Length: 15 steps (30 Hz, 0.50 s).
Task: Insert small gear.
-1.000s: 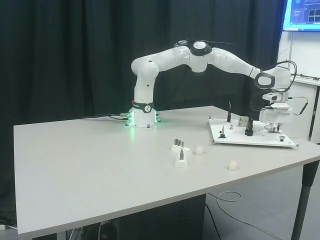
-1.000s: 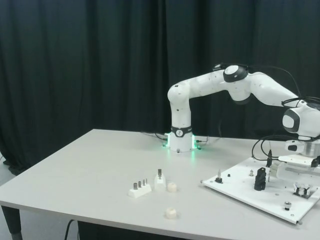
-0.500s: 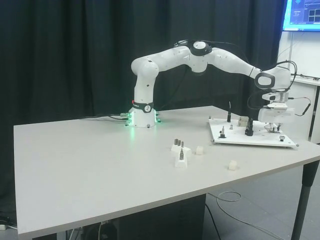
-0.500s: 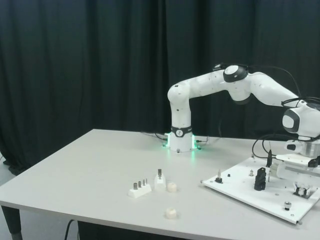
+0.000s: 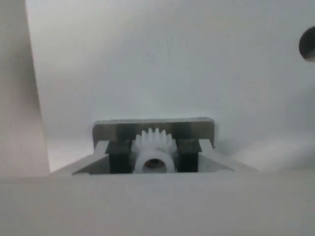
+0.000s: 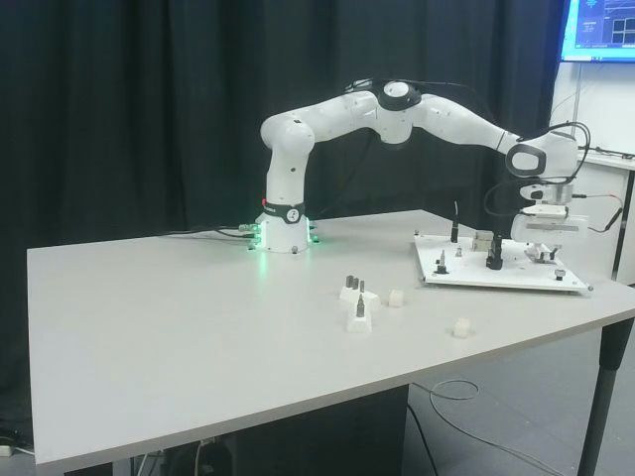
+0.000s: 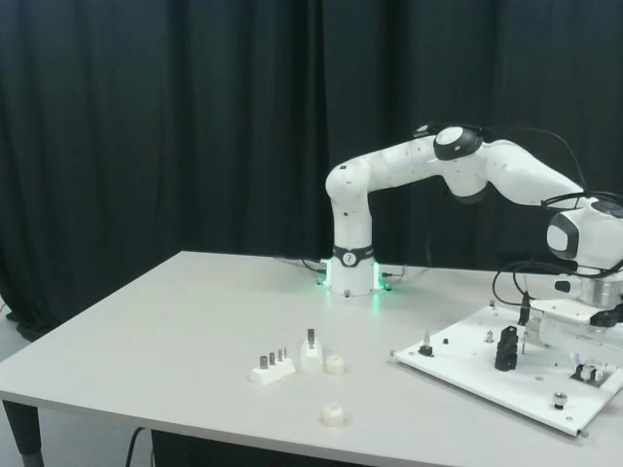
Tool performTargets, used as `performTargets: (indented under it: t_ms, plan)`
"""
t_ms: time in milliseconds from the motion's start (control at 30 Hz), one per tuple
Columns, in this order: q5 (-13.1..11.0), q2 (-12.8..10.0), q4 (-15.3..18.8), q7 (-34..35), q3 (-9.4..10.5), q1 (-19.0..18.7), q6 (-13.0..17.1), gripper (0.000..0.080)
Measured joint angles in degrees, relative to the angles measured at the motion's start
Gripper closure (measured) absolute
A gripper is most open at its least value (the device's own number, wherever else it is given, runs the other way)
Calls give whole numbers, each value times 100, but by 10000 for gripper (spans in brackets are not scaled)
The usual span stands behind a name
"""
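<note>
Gripper [image 5: 154, 150] pinching a white gear [image 5: 154, 152] in the wrist view, room views only show it over the board [image 6: 496, 273], gear hidden

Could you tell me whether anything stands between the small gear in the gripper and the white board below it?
Nothing visible does. In the wrist view the small gear sits clamped between the black fingers of the gripper, with only bare white board beyond it. The peg it should go on is not visible there.

Gripper [image 6: 545, 250] risen off white board [image 6: 476, 274], gear [image 5: 154, 147] still held.
</note>
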State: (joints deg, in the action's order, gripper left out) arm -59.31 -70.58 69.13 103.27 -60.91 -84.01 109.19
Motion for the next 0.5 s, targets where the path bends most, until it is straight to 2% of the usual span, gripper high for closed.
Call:
performTargets:
  t_ms: [233,500]
  plan:
    - [-128,7,0,313,0,43,-52,604]
    - [-154,8,1,569,0,50,-61,604]
